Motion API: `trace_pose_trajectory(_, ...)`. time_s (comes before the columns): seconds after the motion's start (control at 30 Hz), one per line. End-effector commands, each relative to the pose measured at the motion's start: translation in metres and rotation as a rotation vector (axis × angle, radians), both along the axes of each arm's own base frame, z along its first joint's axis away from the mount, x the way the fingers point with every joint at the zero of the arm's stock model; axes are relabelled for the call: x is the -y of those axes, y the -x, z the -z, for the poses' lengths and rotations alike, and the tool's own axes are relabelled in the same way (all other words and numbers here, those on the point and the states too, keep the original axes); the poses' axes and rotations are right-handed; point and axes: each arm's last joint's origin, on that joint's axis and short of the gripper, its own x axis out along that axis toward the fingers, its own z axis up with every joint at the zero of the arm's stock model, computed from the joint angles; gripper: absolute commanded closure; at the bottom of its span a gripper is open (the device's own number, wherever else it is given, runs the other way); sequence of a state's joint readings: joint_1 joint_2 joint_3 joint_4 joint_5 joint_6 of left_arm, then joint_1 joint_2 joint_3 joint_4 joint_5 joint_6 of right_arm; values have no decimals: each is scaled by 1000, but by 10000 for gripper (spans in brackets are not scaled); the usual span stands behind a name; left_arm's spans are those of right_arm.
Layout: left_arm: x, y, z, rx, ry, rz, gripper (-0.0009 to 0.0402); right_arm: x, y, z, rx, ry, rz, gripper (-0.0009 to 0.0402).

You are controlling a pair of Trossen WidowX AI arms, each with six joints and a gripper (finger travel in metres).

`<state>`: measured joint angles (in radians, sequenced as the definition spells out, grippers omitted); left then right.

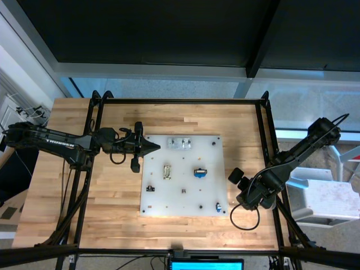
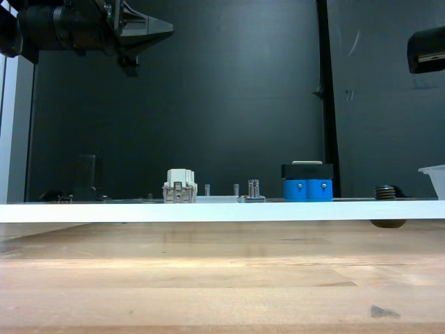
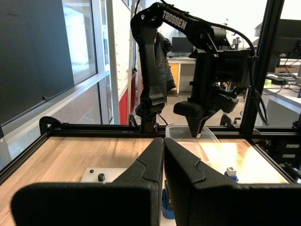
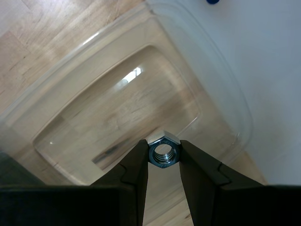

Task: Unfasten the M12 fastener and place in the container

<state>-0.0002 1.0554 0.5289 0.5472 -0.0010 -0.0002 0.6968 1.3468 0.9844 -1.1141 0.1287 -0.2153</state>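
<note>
The M12 nut is gripped by the right end effector above the clear container. Its black stud is seen bare at the low view's right. The left end effector, closed, is held over the white board's left edge.

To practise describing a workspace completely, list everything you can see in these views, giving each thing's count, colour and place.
table: one, light wood, under everything.
board: one, white, mid-table.
container: one, clear, on the table beside the board, below the right gripper.
nut: one, silver, held above the container.
stud: one, black, ribs bare, near the board's right edge.
block: one, blue, on the board.
connector: one, pale, on the board, left of the block.
post: one, silver, mid-board.
left gripper: one, black, shut, raised over the board's left edge.
right gripper: one, black, shut on the nut.
</note>
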Motion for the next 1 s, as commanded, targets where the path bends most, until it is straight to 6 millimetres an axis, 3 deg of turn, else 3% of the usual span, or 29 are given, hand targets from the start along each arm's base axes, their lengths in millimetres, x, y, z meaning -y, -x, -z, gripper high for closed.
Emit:
trace_pose_trajectory(0.03,0,0,0,0,0,0,393,0,0,0,0,1,-1,345)
trace_pose_trajectory(0.6,0,0,0,0,0,0,393,0,0,0,-1,1,0,155)
trace_pose_trajectory(0.77,0,0,0,0,0,0,393,0,0,0,-1,2,0,132)
trace_pose_trajectory(1.0,0,0,0,0,0,0,393,0,0,0,-1,1,1,130)
